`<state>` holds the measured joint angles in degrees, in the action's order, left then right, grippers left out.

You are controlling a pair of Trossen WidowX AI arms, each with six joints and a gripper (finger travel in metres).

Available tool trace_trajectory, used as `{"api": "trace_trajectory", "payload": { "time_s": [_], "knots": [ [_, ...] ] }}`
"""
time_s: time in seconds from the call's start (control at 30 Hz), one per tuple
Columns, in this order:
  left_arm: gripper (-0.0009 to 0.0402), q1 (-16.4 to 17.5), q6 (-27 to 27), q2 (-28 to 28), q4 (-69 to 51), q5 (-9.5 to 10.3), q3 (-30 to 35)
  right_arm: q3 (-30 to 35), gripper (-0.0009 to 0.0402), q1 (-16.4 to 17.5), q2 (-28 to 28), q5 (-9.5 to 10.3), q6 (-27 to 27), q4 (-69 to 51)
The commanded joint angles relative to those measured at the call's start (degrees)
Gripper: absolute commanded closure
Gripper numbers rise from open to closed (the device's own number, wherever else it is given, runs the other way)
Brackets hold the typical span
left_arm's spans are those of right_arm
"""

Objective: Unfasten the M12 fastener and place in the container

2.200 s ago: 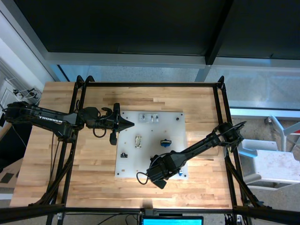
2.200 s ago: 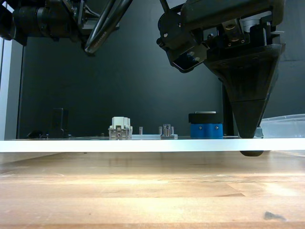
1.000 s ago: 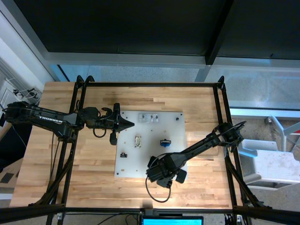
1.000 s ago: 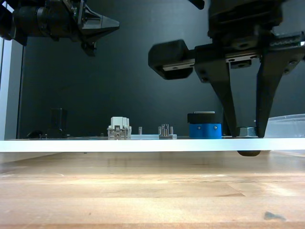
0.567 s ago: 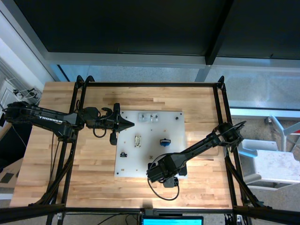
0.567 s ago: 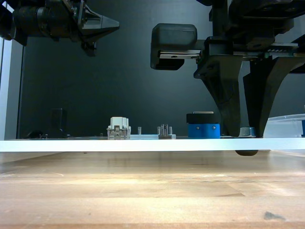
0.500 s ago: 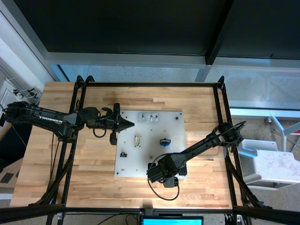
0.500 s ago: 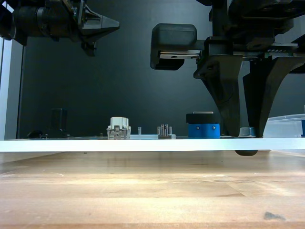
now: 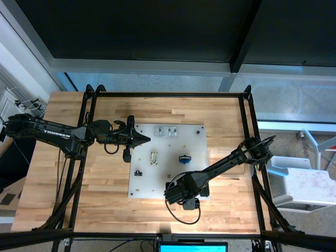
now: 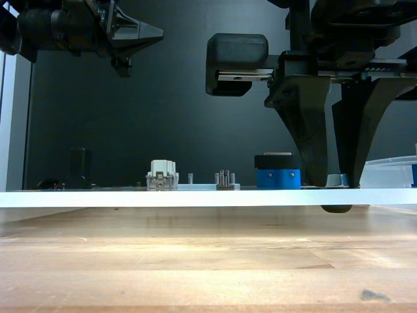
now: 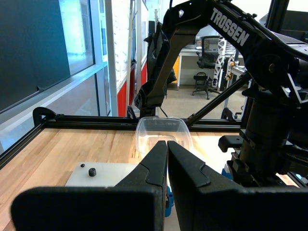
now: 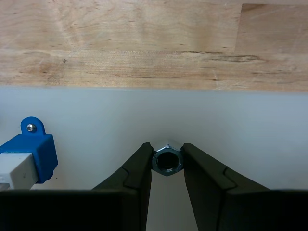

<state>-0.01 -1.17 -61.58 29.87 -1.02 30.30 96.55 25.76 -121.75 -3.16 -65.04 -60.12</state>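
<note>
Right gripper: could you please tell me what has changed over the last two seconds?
The right gripper twisted about its wrist, fingers staying against both sides of the M12 nut, which stays on its stud. The left gripper stayed parked over the board's left edge.

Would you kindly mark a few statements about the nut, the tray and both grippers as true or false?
1. The right gripper has its fingers against two sides of the nut. True.
2. The nut lies in the tray. False: it sits at the board, between the right gripper's fingers.
3. The left gripper hangs above the board's left edge, shut and holding nothing. True.
4. The left gripper holds the blue connector. False: the connector stands on the board.
</note>
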Motion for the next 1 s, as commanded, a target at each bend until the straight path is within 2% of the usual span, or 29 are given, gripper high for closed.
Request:
{"api": "trace_trajectory", "payload": {
  "time_s": [0.03,0.3,0.4,0.47,0.53,0.7,0.77,0.87,0.97,1.0],
  "knots": [
    [0.0393,0.00,0.00,-0.02,0.00,-0.02,0.02,0.04,0.0276,0.02,0.35,0.42,0.11,0.09],
    [0.0393,0.02,0.00,-0.02,-0.02,-0.02,0.02,0.04,0.0211,0.20,2.16,0.37,0.33,-0.50],
    [0.0393,0.02,0.00,-0.02,0.00,-0.02,0.02,0.02,0.0204,0.28,2.84,0.44,4.48,-1.11],
    [0.0393,0.00,0.00,-0.02,-0.02,-0.02,0.02,0.02,0.0204,0.28,3.43,0.98,10.75,-1.09],
    [0.0393,0.00,0.00,-0.02,-0.02,-0.02,0.02,0.02,0.0206,0.26,4.17,1.75,20.24,-1.09],
    [0.0393,0.02,0.00,-0.02,-0.02,-0.02,0.02,-0.17,0.0220,0.26,6.21,1.75,51.89,-0.76],
    [0.0393,0.00,0.00,-0.02,0.00,-0.02,0.02,-0.72,0.0232,0.26,6.99,1.75,62.40,-0.20],
    [0.0393,0.00,0.00,-0.02,0.00,-0.02,0.02,-1.79,0.0261,0.26,7.82,1.81,72.41,0.31],
    [0.0393,0.00,0.00,-0.02,-0.02,-0.02,0.02,-2.58,0.0308,0.24,8.04,2.23,77.46,0.48],
    [0.0393,0.00,0.00,-0.02,-0.02,-0.02,0.02,-2.82,0.0329,0.24,8.09,3.17,78.23,0.70]
  ]
}}
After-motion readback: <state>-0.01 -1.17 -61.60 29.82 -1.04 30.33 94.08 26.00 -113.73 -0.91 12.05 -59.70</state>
